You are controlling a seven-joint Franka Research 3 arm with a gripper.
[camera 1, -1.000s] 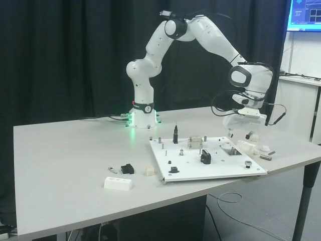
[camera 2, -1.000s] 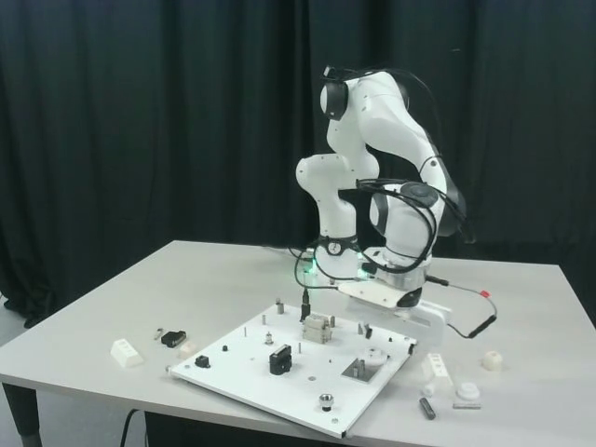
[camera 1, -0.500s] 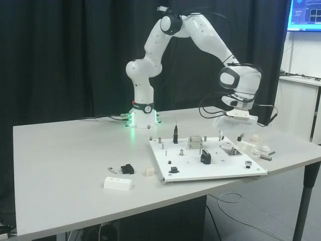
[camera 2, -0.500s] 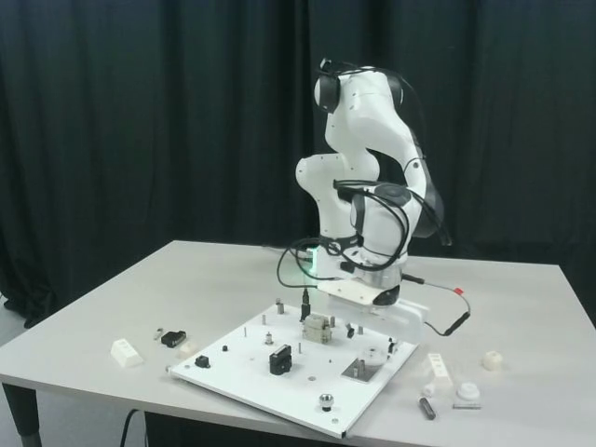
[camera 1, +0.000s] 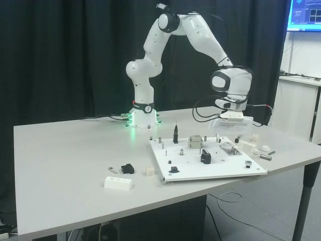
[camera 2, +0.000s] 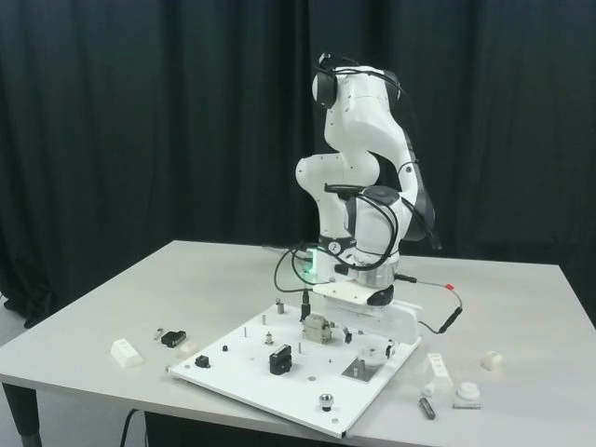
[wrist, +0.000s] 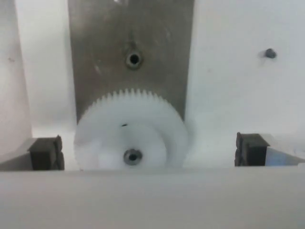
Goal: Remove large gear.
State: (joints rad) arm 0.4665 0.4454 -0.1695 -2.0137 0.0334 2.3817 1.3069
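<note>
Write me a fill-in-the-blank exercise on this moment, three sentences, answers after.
1. The large gear sits between the two open ____ of the gripper.
2. The gear lies on a ____ metal plate set in the white board.
3. The arm's base glows ____.

Answers: fingers; grey; green

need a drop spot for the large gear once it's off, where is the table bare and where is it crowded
Bare: the wide table stretch between the robot base and the white block, and the far table edge beyond the white board in the second room view. Crowded: the board itself, and the corner past it where small white parts lie. The large gear sits between the gripper fingers.
</note>
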